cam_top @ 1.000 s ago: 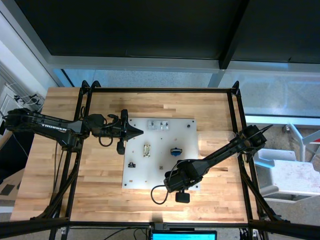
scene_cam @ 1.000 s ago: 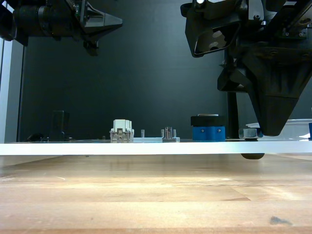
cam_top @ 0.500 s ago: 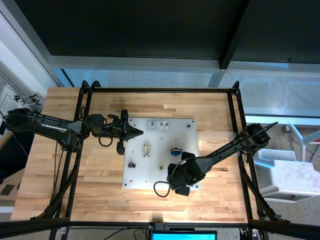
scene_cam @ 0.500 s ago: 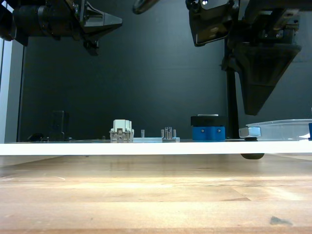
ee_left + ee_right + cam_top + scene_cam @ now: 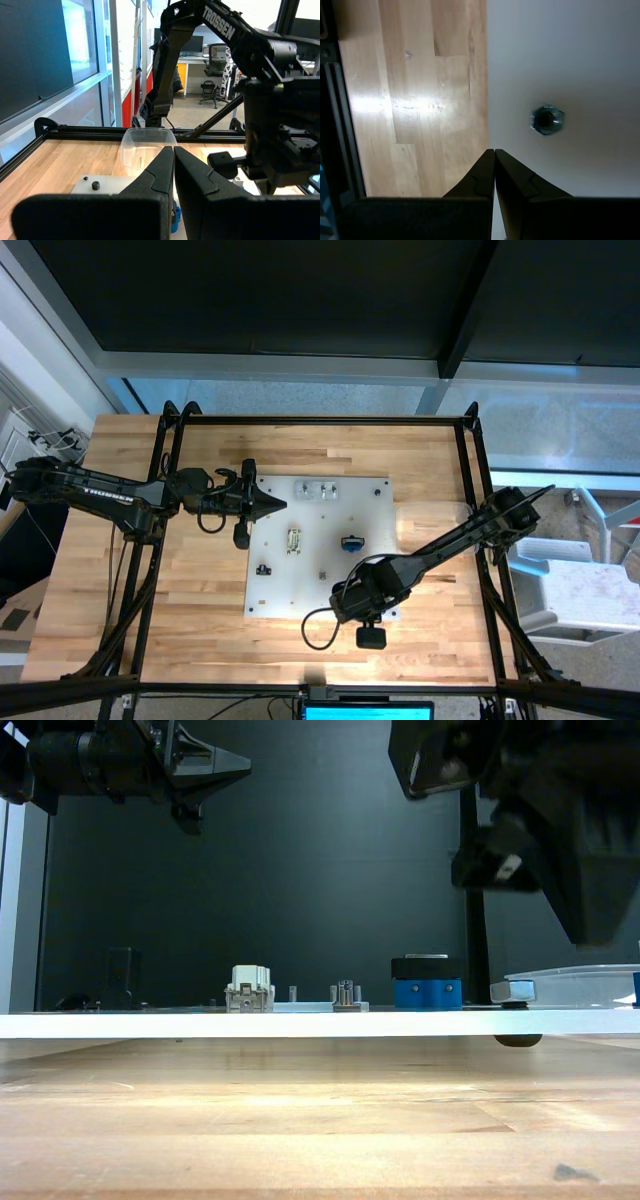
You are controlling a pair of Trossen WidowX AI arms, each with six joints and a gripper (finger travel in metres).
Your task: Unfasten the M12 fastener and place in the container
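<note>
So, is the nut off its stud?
On: silver nut rings black stud. Right gripper hovers shut nearby; left gripper over board's left edge.

High view: mounted above the counter's (image 5: 200,585) near edge, facing down and away. Distant; takes in the whole white board (image 5: 312,585) and both arms.

Low view: at counter-top height on the near edge, level along the board. Close in; arms cropped overhead. Shares with the high view the board's parts, e.g. the blue part (image 5: 351,542).

Left wrist view: looks along the left pincer (image 5: 173,148), roughly level, across the board to the right arm and clear tray (image 5: 146,145).

Right wrist view: along the right pincer (image 5: 494,150), straight down, very near; board edge, counter strip, silver nut (image 5: 547,119). Seemingly the board's near right edge.
</note>
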